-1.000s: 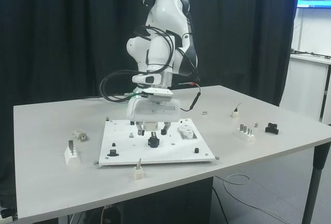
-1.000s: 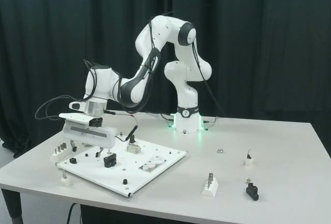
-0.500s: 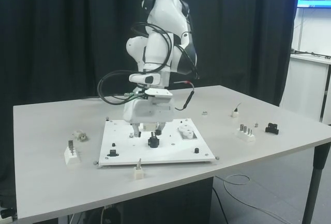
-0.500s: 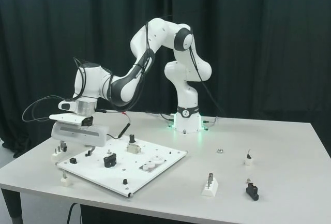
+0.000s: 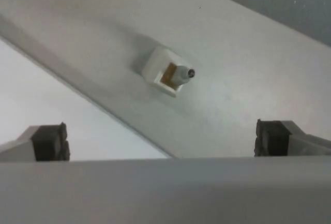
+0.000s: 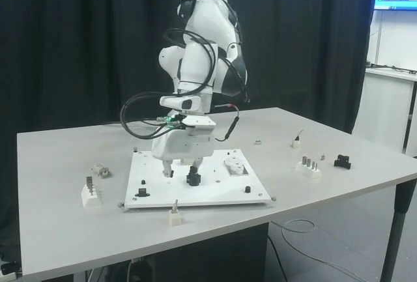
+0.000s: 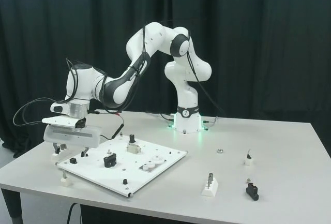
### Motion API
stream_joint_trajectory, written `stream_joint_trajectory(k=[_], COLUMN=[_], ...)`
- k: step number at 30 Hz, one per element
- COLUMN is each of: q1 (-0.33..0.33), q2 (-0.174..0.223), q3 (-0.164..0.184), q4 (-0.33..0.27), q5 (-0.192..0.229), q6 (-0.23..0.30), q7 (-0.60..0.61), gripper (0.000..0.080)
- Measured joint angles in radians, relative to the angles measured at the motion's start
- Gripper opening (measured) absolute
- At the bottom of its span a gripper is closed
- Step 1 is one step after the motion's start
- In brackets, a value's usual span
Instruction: Pick Ethernet.
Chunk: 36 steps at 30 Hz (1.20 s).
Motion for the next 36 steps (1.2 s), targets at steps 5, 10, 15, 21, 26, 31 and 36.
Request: stream_joint_trajectory(k=[5,10,15,21,26,31,36], q1=[-0.020,-0.047,-0.071,-0.086,-0.089,-0.090,-0.090], q2=[0.021,0.041,0.058,0.076,0.086,0.095,0.110], q3=[0.017,0.039,0.059,0.065,0.065,0.065,0.065], q4=[0.036,0.067,0.094,0.118,0.127,0.134,0.144], q5=[0.001,0.004,0.007,0.025,0.028,0.028,0.028], q6=[-0.016,-0.018,-0.018,-0.018,-0.018,-0.018,-0.018], q7=[0.008,0.100,0.172,0.247,0.308,0.333,0.341], gripper=[0.0800,0.0800,0.0800,0.0800,0.0800,0.0800,0.0800])
